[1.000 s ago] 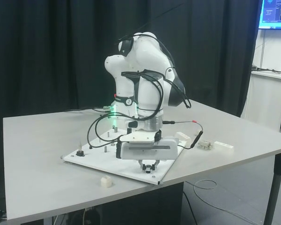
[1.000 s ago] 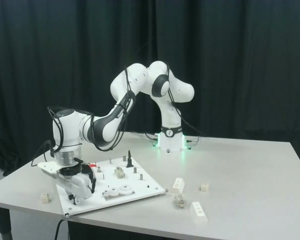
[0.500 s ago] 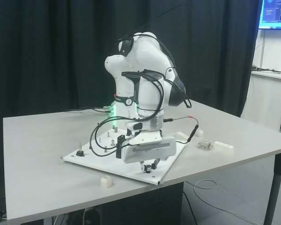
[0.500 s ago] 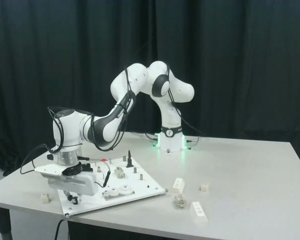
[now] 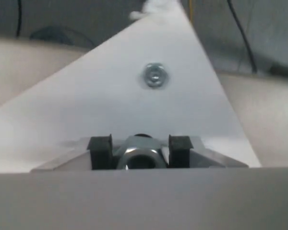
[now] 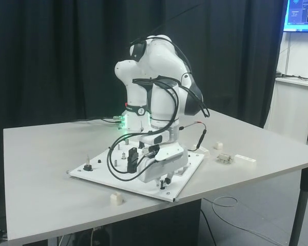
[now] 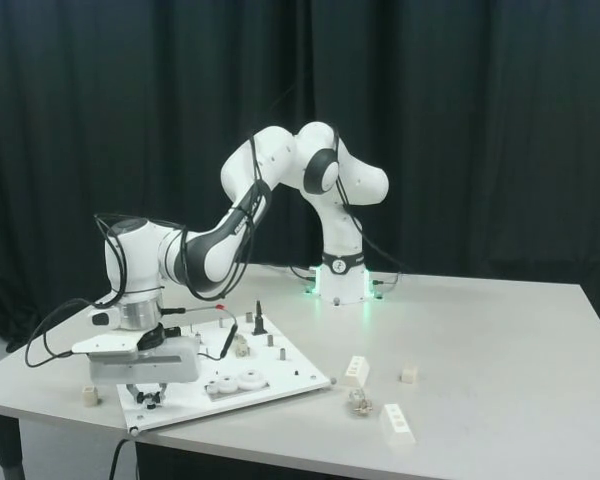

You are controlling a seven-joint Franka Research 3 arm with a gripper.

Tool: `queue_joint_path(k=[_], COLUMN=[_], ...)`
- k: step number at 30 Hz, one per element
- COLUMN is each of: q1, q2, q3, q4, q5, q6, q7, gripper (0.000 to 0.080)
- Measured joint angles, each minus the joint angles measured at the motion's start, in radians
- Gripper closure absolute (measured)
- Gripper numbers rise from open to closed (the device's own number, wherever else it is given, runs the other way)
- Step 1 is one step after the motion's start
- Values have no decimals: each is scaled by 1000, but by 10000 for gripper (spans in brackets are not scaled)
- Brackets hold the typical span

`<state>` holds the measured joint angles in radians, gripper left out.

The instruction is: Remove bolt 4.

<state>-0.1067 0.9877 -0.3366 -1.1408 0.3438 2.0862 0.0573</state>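
The white board [image 7: 280, 385] lies flat on the grey bench [image 7: 480, 380] and carries small upright pins, two white gears [image 7: 238, 381] and a black peg [image 7: 258, 318]; it has no walled compartments. Loose white blocks [image 7: 396, 423] lie on the bench to the right of the board in the second room view, and one small white block [image 7: 88, 396] sits just beside the board's left edge.

The gripper [image 5: 139, 152] is down at the board's near corner, its two black fingers [image 5: 100, 151] clamped on bolt 4 [image 5: 140, 155]. The bolt shows a grey metallic hexagonal head with a bright highlight, standing between the pads and touching both. Farther along the board toward its corner sits another grey fastener [image 5: 155, 75], round with a washer-like ring, well apart from the gripper.

No readable writing shows on the board or parts. A green light [image 7: 312, 288] glows at the arm's base.
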Motion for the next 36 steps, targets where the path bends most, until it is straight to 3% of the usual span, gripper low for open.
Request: queue_joint_path(k=[19, 24, 36], q1=[-2, -3, -7], q2=[-1, -2, -20], q3=[0, -1, -17], q4=[-1, -1, -1], q5=[6, 9, 9], q6=[-2, -6, -23], q7=[-232, -342, -484], gripper=[554, 554, 554])
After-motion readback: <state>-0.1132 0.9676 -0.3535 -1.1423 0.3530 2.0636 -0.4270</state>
